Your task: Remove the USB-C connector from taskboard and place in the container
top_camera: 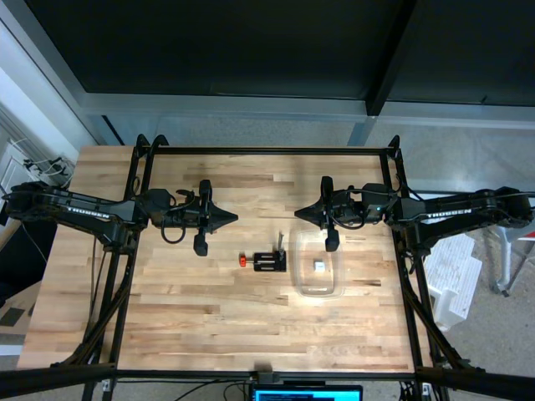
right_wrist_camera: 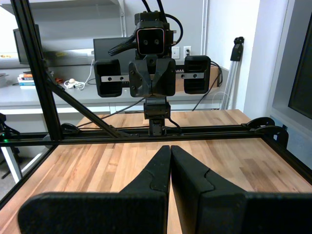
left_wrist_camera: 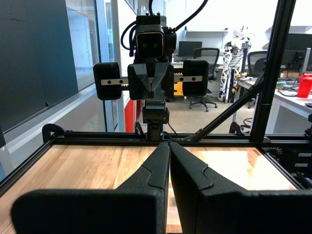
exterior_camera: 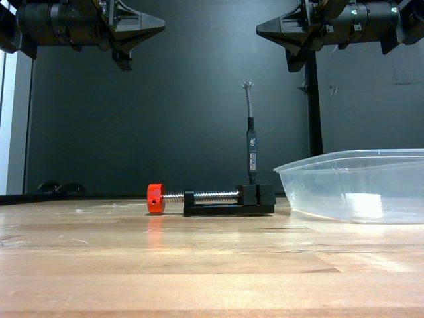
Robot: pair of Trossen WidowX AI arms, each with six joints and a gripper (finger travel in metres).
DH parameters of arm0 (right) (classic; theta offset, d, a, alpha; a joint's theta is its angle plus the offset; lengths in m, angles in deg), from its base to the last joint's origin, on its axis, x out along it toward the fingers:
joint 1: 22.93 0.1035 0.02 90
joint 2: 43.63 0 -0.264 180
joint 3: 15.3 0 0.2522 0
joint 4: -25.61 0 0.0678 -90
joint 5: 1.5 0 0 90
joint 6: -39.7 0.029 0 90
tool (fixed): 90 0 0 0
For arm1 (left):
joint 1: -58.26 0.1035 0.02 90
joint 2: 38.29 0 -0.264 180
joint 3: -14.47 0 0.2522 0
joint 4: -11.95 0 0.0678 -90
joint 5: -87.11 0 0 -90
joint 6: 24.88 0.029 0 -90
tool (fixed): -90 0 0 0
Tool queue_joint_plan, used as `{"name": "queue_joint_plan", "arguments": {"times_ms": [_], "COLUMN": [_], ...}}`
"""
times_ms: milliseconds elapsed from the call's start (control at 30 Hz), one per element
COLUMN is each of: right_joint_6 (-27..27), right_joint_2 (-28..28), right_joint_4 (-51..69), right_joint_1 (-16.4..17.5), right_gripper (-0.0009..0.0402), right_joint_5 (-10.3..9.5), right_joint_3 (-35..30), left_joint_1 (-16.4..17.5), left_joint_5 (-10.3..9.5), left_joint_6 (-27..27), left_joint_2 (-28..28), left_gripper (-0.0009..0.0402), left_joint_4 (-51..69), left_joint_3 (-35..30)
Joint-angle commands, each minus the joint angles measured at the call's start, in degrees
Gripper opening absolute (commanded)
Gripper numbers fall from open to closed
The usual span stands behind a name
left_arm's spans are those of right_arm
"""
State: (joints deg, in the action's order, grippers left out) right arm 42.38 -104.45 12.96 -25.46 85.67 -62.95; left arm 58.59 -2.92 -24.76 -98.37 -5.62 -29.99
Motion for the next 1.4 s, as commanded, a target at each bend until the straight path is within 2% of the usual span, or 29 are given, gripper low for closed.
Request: {"name": "queue_joint_plan", "arguments": {"times_ms": [33, 567, 733, 1067, 1233, 1400], "right_joint_6": [0.0, 0.1, 1.9, 1.3, 1.3, 0.7], "right_joint_2": [0.0, 0.0, 0.0, 0.0, 0.0, -2.2], "right_joint_4": [0.0, 0.0, 1.2, 25.0, 35.3, 44.5], "right_joint_1": [0.0, 0.0, 0.1, 1.1, 2.4, 4.3], "right_gripper": [0.0, 0.0, 0.0, 0.0, 0.0, 0.0], "right_joint_5": [0.02, -0.15, -0.26, -0.15, 0.63, 3.8], "right_joint_3": [0.0, 0.0, -0.6, -8.7, -11.7, -15.3], "left_joint_1": [0.0, 0.0, 0.0, 0.0, 0.0, 0.0], "left_joint_5": [0.0, 0.0, 0.0, 0.0, 0.0, 0.0], "left_joint_6": [0.0, 0.0, 0.0, 0.0, 0.0, 0.0], "left_joint_2": [0.0, 0.0, 0.0, 0.0, 0.0, 0.0], "left_gripper": [0.0, 0.0, 0.0, 0.0, 0.0, 0.0], "left_joint_4": [0.0, 0.0, 0.0, 0.0, 0.0, 0.0], "left_joint_3": [0.0, 0.0, 0.0, 0.0, 0.0, 0.0]}}
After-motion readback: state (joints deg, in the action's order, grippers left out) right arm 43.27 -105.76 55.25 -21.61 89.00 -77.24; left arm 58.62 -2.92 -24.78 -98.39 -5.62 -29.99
